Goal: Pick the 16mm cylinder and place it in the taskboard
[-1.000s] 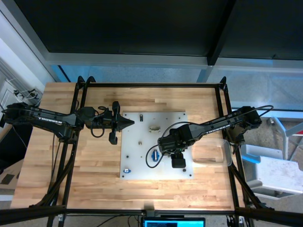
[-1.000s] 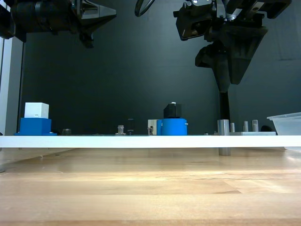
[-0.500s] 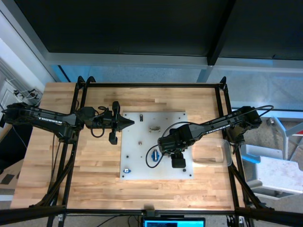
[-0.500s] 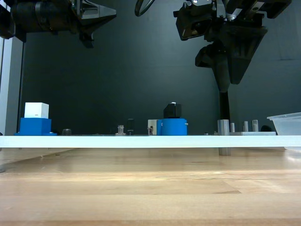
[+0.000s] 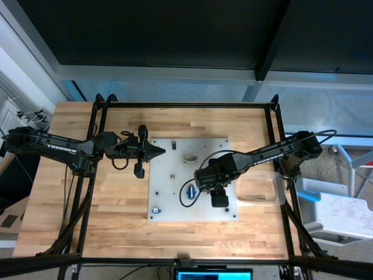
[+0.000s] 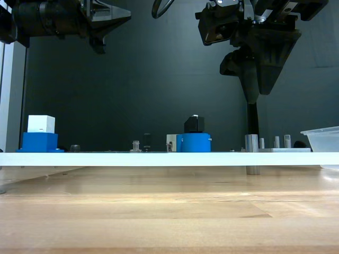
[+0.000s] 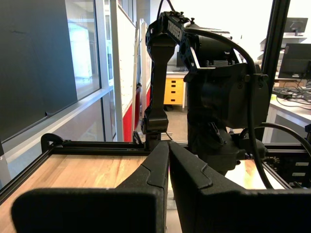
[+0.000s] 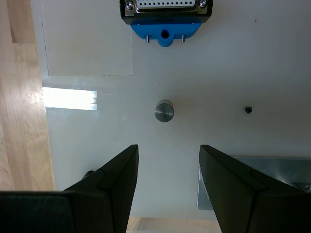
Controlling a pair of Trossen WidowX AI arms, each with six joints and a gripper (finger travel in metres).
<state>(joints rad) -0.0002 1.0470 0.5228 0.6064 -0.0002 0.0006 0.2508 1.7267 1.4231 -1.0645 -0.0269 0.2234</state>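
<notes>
One 16mm cylinder [image 8: 164, 110] for you to check: it stands upright in a hole of the taskboard [image 8: 228, 63]. From the right wrist you see it end-on as a round silvery face, and in the low view its lower end pokes out under the plate. Nothing touches it. Right gripper [image 8: 167, 149] hangs straight above it, pointing down, fingers spread wide and released. The peg shows in the gap between them, clear below the tips. Beyond the peg you get the blue connector piece [image 8: 165, 33] with its pin-row face, and beside one finger the edge of the grey block [image 8: 252, 177]. In the high view the right arm reaches over the board's near right part, with the clear tray [image 5: 260, 188] just off the board's right edge. Left gripper [image 7: 168, 160] sits level above the board's left edge, aimed at the right arm, fingers pressed together, clamping nothing. Wooden table [image 5: 99, 227] under it all
</notes>
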